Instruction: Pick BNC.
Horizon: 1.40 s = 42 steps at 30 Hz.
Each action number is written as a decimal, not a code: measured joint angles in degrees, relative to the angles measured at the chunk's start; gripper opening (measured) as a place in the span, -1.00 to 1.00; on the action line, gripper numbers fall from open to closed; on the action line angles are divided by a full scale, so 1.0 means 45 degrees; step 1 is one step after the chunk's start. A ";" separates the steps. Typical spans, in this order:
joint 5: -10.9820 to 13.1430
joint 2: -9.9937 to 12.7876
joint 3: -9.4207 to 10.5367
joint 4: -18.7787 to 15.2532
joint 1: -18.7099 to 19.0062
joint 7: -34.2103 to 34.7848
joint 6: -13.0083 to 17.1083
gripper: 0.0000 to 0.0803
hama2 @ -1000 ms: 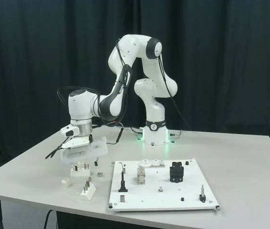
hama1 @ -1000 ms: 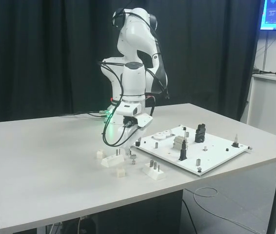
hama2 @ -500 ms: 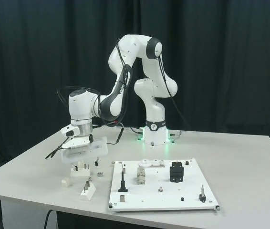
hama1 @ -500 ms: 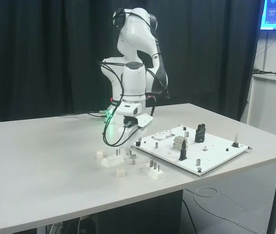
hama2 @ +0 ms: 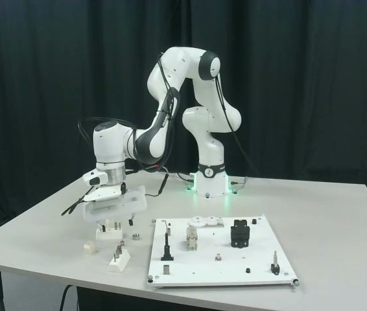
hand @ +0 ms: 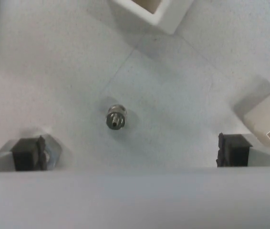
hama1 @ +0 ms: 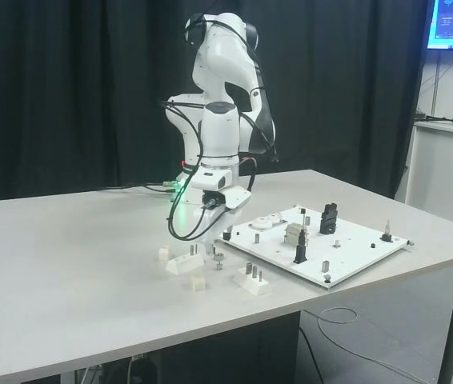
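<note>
The BNC connector [hand: 116, 117] stands upright on the grey table [hama1: 74, 240], its bore facing up, between the two black fingertips [hand: 27, 153] of the tool [hand: 130, 151], which are spread wide, gripping nothing. This probably lines it up for a straight descent. White holder blocks [hama1: 186, 262] lie just beside it. The arm [hama2: 164, 97] folds over from its base, wrist pointing down, low above the table.

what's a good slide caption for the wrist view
Open gripper poised over a small grey metal BNC connector standing on the grey table, between white holder blocks.
</note>
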 joint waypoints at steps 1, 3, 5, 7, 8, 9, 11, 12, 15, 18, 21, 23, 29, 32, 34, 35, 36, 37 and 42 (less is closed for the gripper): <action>0.0000 0.0000 -0.0001 0.0000 0.0000 0.0090 0.0000 0.99; 0.0000 0.0000 -0.0005 0.0000 0.0000 0.0438 0.0001 0.99; 0.0016 0.0000 -0.0009 0.0000 0.0000 0.1002 0.0009 0.99; 0.0022 0.0000 -0.0011 0.0000 0.0000 0.1758 0.0023 0.99; 0.0027 0.0000 -0.0012 0.0000 0.0000 0.2163 0.0029 0.99; 0.0034 0.0000 -0.0012 0.0000 0.0000 0.2609 0.0035 0.99; 0.0069 0.0000 -0.0011 0.0000 0.0000 0.3484 0.0046 0.99; 0.0099 0.0000 -0.0011 0.0000 0.0000 0.3911 0.0052 0.99; 0.0253 0.0006 -0.0011 0.0000 0.0002 0.5129 0.0080 0.99; 0.0400 0.0021 -0.0011 0.0000 0.0004 0.6296 0.0132 0.99; 0.0450 0.0046 -0.0011 0.0000 0.0008 0.7739 0.0214 0.99; 0.0451 0.0068 -0.0011 -0.0002 0.0018 0.8734 0.0304 0.99; 0.0450 0.0161 -0.0011 -0.0028 0.0072 1.1827 0.0617 0.99; 0.0449 0.0231 -0.0011 -0.0029 0.0112 1.2976 0.0694 0.99; 0.0449 0.0285 -0.0012 -0.0030 0.0145 1.3719 0.0739 0.99; 0.0449 0.0310 -0.0012 -0.0031 0.0161 1.4068 0.0757 0.99; 0.0444 0.0340 -0.0013 -0.0031 0.0180 1.4435 0.0773 0.99; 0.0434 0.0368 -0.0013 -0.0031 0.0199 1.4708 0.0777 0.99; 0.0364 0.0522 -0.0014 -0.0045 0.0312 1.5076 0.0776 0.99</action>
